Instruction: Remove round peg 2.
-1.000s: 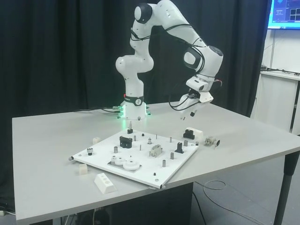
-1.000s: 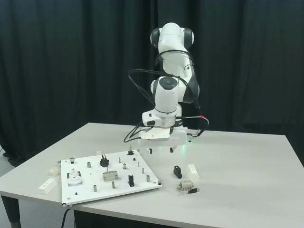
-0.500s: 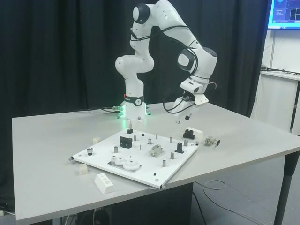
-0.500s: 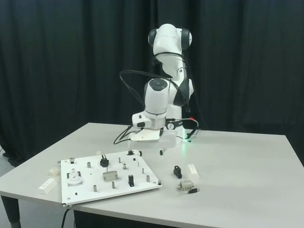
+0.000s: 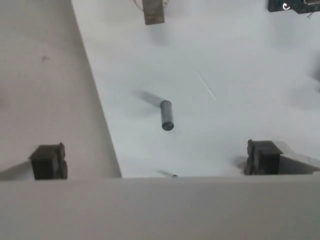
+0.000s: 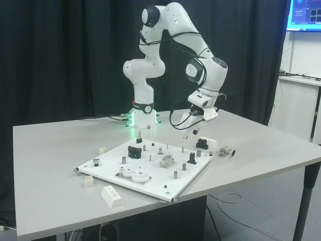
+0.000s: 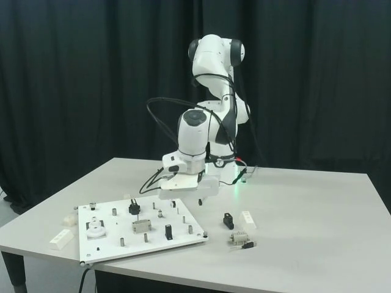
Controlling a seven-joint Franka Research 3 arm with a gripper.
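- The round peg (image 5: 166, 115) is a short, smooth grey cylinder of metallic look, standing upright in the white board (image 5: 240, 70) near the board's edge, roughly midway between the two fingertips in the wrist view.
- The gripper (image 5: 155, 160) hangs above that peg with its jaws spread wide and nothing between them; the dark, blocky fingertips (image 5: 48, 161) sit well apart, one over the grey table (image 5: 40, 75), the other over the board.
- The board is a flat, matt white plate (its edge cuts a straight line against the duller table).
- The wrist view alone shows the peg end-on with its shadow; a grey block (image 5: 153, 11) and a black part (image 5: 295, 5) lie at the frame's rim.
- The room views alone show the whole white arm (image 6: 200, 65) bent down over the board's far edge (image 7: 177, 204), plus small fittings scattered on the board and loose pieces beside it (image 7: 241, 220).
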